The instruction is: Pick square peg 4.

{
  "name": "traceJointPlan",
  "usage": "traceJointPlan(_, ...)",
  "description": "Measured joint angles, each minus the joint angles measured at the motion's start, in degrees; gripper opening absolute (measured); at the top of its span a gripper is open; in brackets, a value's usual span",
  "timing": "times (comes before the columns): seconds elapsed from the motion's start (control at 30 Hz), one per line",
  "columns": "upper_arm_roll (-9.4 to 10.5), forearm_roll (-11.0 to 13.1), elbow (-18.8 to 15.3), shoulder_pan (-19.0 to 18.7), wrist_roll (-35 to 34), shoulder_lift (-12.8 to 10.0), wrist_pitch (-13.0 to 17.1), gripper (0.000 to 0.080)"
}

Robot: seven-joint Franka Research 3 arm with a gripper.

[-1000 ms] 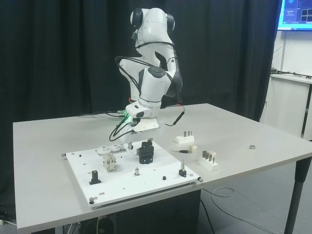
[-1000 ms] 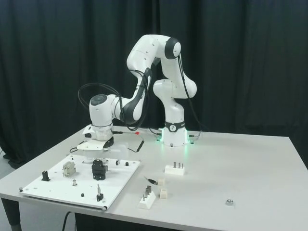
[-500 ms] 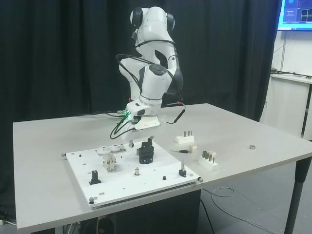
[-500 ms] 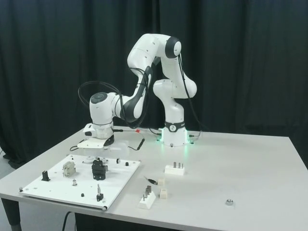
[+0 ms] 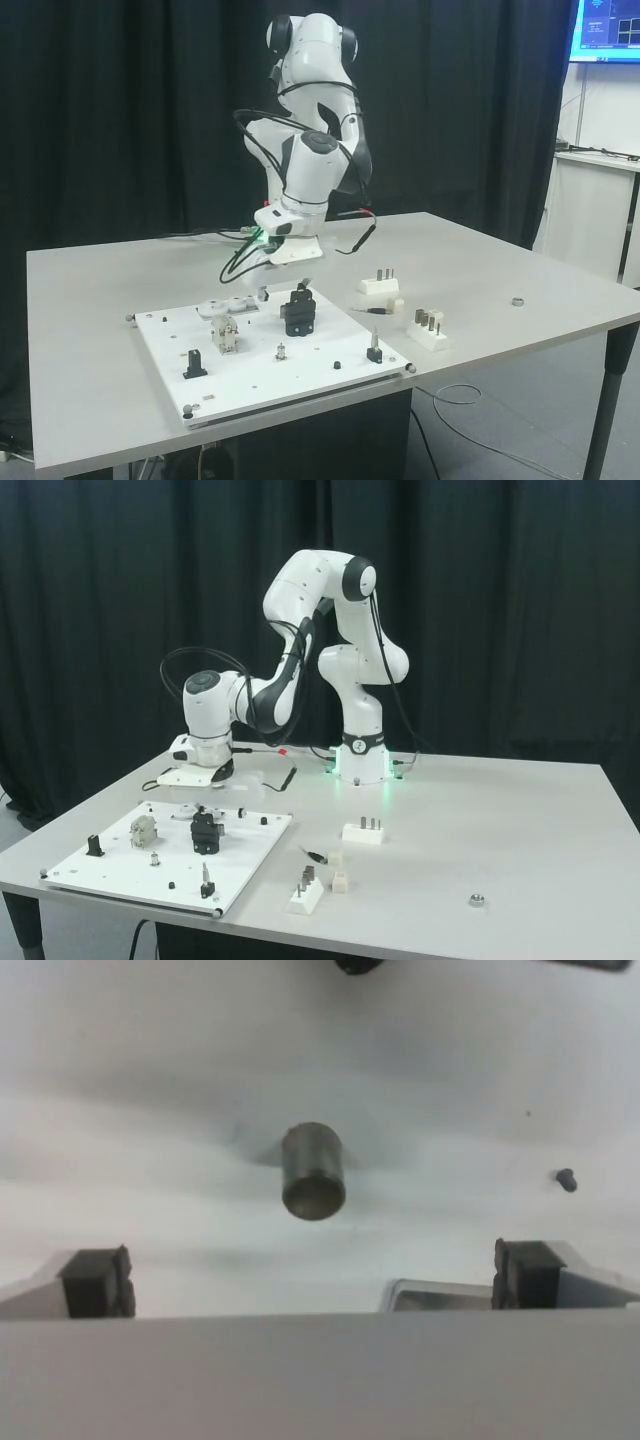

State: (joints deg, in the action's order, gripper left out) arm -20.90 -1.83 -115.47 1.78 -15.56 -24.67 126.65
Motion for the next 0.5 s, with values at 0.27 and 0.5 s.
traceJointPlan(0.27,-0.28,0.06,0.00,0.00,-0.89,0.01,-0.03,0.0800)
traceJointPlan(0.5,-0.32,0.17,0.00,0.00,-1.11,0.06,-0.03,0.0800)
